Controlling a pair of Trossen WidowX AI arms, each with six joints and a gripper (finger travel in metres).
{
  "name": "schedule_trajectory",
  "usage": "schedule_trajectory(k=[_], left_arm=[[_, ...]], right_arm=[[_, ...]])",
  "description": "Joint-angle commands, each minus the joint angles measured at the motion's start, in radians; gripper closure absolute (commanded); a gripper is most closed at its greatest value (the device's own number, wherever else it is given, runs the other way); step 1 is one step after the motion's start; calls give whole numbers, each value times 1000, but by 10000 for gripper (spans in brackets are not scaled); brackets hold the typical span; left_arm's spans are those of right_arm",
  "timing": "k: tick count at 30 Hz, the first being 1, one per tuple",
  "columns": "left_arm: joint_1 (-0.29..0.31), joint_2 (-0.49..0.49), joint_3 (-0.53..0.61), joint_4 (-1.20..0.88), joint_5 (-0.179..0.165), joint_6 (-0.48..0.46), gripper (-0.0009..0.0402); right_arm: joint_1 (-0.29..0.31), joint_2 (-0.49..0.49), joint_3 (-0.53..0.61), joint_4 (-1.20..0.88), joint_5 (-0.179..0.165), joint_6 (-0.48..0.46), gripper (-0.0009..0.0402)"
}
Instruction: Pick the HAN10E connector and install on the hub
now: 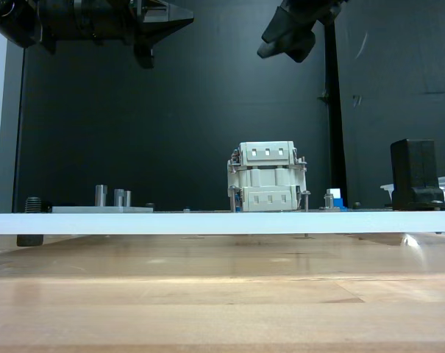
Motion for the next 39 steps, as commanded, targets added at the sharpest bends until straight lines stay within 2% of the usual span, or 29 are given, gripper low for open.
schedule_trajectory(k=[1,6,9,11,14,17,24,34,37,39], left_arm=[[0,0,0,1,0,0,393],[0,0,0,0,0,0,393],[0,0,0,1,0,0,393],[0,0,0,0,0,0,393],[0,0,0,0,0,0,393],[0,0,0,0,0,0,393],[0,0,0,0,0,0,393],[0,0,0,0,0,0,393],[0,0,0,0,0,0,393],[0,0,0,1,0,0,393]], right_arm=[[-48,-96,-89,104,-1,-46,306],[-121,-227,-209,277,-10,-86,343],[-158,-291,-266,376,-63,-88,363],[-176,-325,-305,445,-80,-94,376],[-197,-370,-367,547,-80,-103,395],[-220,-403,-426,648,-80,-97,391],[-226,-420,-502,814,-83,-78,393],[-225,-418,-585,893,-92,-56,393],[-226,-418,-585,905,-126,-45,393],[-226,-418,-585,906,-133,-45,393]])
